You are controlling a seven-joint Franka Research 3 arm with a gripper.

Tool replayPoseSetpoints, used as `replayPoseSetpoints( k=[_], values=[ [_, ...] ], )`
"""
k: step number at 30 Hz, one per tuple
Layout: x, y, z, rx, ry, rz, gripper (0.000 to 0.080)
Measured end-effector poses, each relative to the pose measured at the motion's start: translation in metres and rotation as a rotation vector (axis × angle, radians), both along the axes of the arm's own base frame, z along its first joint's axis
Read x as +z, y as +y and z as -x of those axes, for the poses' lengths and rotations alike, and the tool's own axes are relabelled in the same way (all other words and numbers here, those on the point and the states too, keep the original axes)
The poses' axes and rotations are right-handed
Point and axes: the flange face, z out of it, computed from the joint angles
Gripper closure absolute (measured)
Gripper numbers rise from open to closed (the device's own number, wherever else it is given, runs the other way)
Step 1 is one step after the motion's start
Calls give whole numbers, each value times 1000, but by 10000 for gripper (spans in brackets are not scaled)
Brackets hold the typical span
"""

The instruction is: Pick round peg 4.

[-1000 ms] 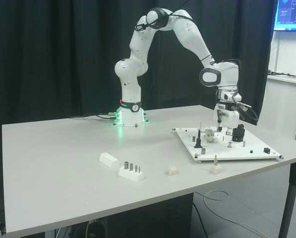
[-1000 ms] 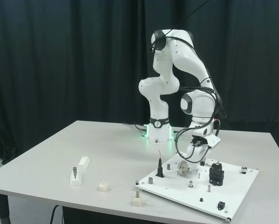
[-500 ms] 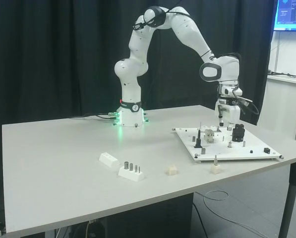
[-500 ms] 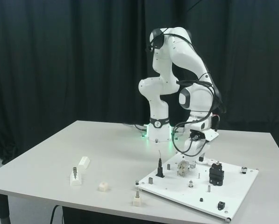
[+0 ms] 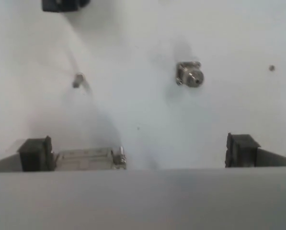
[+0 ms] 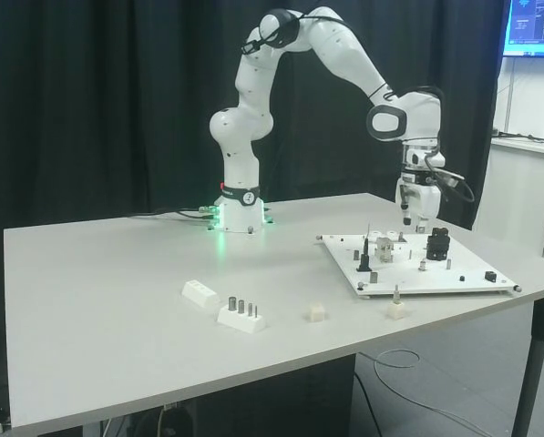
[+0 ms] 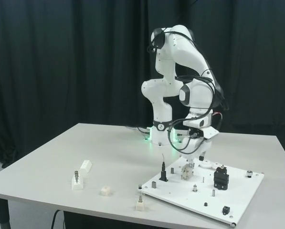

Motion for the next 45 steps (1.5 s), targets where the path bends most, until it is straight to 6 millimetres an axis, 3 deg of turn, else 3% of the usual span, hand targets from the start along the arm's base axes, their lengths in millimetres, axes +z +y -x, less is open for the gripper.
replayPoseSetpoints(
  k=[15, 25, 33, 45],
  values=[
    [19, -22, -13, -44, -6, -1, 3],
    [41, -49, -35, -90, -29, 8, 3],
    [63, -98, -60, -142, -54, 60, 3],
    [92, -203, -87, -274, -107, 97, 3]
  ],
)
